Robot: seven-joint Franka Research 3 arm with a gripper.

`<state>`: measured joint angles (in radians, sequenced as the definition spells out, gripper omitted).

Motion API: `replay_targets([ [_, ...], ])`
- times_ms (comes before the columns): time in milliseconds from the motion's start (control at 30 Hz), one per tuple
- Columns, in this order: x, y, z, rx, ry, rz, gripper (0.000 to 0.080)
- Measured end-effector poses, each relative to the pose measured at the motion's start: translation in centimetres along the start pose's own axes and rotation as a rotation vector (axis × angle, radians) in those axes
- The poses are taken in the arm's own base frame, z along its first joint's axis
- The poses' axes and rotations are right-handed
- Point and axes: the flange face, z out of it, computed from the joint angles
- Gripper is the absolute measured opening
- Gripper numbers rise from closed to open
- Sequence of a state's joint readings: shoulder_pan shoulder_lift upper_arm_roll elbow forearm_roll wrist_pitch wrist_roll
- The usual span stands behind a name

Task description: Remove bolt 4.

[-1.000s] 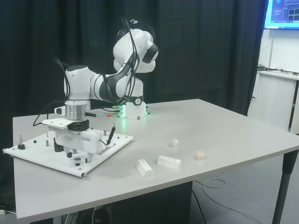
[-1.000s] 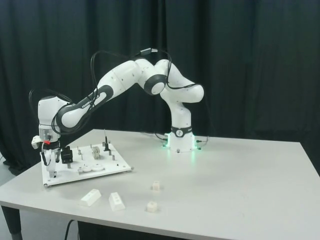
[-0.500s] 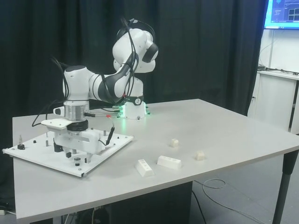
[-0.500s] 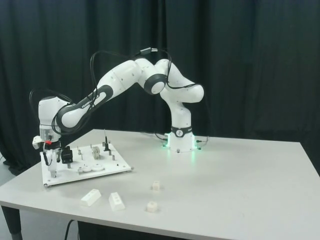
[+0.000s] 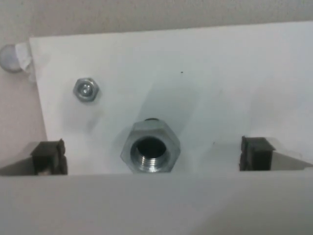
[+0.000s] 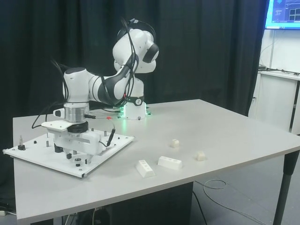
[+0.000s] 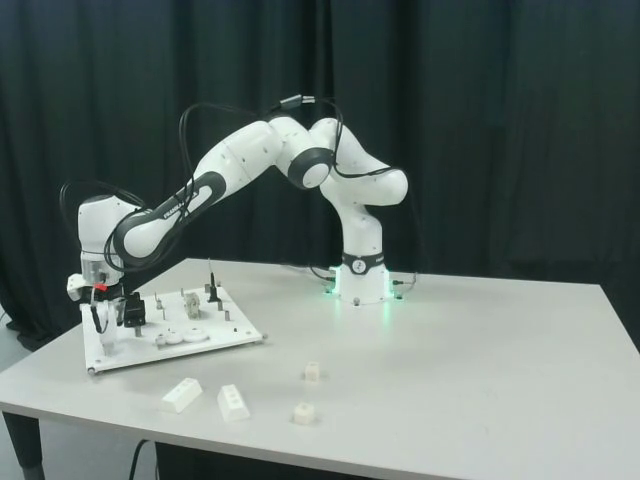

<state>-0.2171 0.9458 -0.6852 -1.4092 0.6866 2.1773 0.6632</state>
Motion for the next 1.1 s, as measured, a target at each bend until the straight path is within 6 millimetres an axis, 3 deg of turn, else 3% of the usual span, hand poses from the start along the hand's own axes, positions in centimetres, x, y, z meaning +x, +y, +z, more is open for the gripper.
replay_targets([
  [267, -0.14, -0.01, 0.14, -0.001, -0.003, -0.002, 0.0800],
  [300, -0.17, -0.02, 0.15, -0.001, -0.003, -0.002, 0.0518],
  [467, -0.31, -0.07, 0.26, -0.001, -0.006, -0.003, 0.0518],
  [500, -0.27, -0.03, 0.28, -0.002, -0.006, -0.003, 0.0336],
  [667, -0.19, 0.06, 0.28, -0.002, -0.006, -0.001, 0.0336],
  [700, -0.18, 0.07, 0.28, -0.002, -0.005, -0.002, 0.0252],
  [1100, -0.16, 0.09, 0.29, -0.002, -0.006, -0.048, 0.0252],
])
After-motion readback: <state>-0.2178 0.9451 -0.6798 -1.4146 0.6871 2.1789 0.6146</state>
